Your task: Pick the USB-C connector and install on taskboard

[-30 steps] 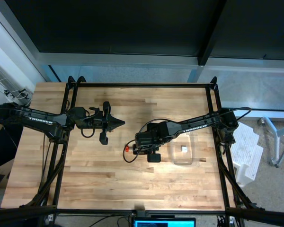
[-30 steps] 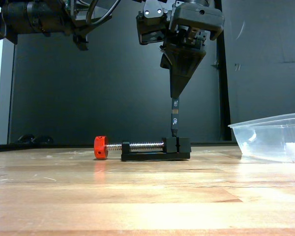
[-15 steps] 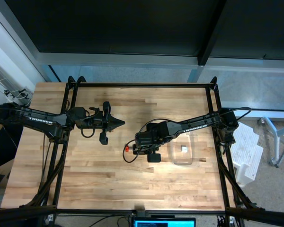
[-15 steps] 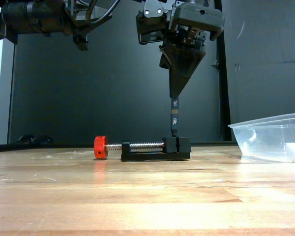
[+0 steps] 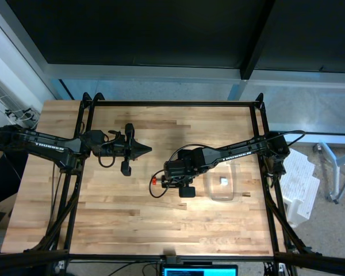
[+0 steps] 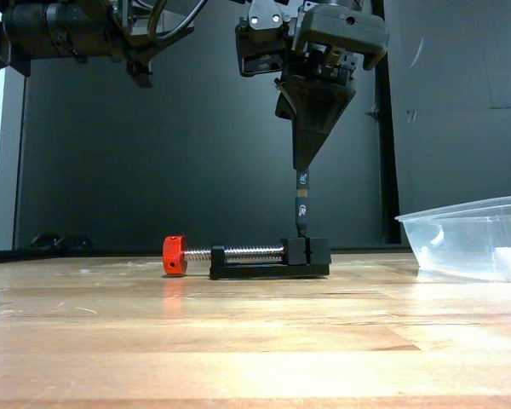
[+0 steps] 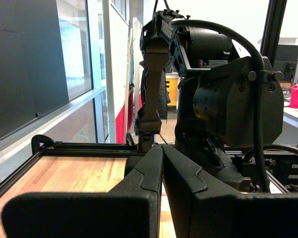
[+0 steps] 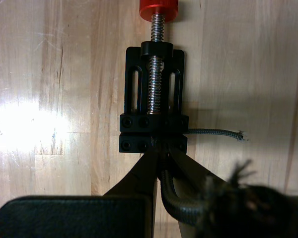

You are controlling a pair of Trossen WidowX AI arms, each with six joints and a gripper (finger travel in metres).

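Note:
The taskboard (image 6: 268, 259) is a small black block with a threaded screw and an orange-red knob (image 6: 175, 255); it lies on the wooden table. My right gripper (image 6: 302, 164) points straight down above the block's right end, shut on the USB-C connector (image 6: 302, 204). The connector hangs upright with its tip at the block's top slot. In the right wrist view the fingertips (image 8: 148, 159) meet right at the block (image 8: 154, 106), and a braided cable (image 8: 213, 132) trails off beside it. My left gripper (image 5: 145, 150) hovers over the table to the left, shut and empty, its fingers (image 7: 151, 166) pressed together.
A clear plastic tray (image 6: 468, 239) stands to the right of the block, with a small white piece (image 5: 223, 181) inside. A black metal frame (image 5: 172, 104) runs around the table's edges.
My right gripper, with the connector in it, has edged up very slightly. The left arm has not moved.

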